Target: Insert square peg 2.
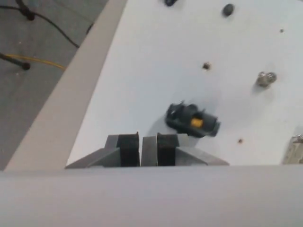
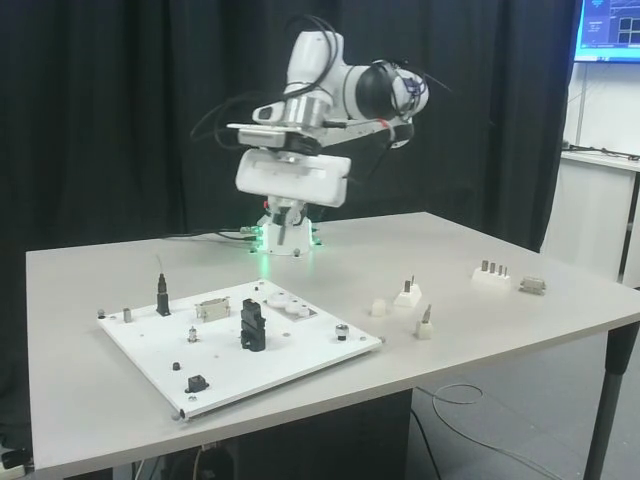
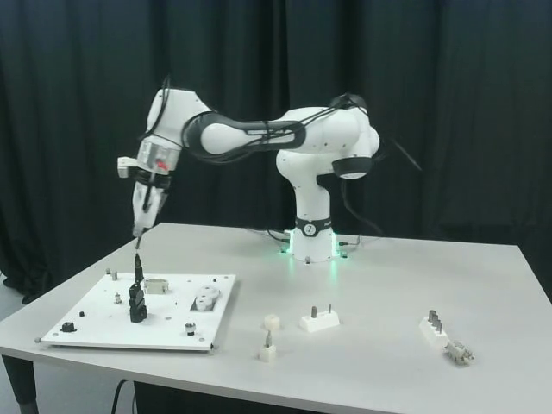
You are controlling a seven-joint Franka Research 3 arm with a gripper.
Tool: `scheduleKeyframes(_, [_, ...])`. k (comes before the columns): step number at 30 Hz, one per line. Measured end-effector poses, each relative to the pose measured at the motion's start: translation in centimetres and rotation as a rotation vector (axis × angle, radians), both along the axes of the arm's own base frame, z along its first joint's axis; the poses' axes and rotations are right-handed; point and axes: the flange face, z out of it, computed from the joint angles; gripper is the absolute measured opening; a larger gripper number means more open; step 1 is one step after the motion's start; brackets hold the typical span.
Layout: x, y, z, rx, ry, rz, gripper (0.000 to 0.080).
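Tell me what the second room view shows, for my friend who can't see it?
A white robot arm reaches over a white board on a grey table, its gripper high above a black part.

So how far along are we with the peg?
Pickup looks done: one white holder on the table stands empty, and the gripper is closed on a grey piece, probably the peg. In hand: the arm holds it high above the white board, near its edge. Left: the descent and the insertion itself; I cannot tell which hole is the target.
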Motion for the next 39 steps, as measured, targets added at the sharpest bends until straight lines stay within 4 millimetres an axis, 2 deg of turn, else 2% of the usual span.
scheduleKeyframes(7, [-0.7, -3.4, -0.7, 0.015, 0.007, -0.047, 0.0076])
scheduleKeyframes(16, [-1.9, -6.9, -2.0, 0.044, 0.0, -0.12, 0.0076])
scheduleKeyframes(29, [-3.0, -10.4, -4.7, 0.11, -0.006, -0.205, 0.0076])
scheduleKeyframes(39, [-2.4, -12.3, -7.4, 0.169, 0.001, -0.263, 0.0076])
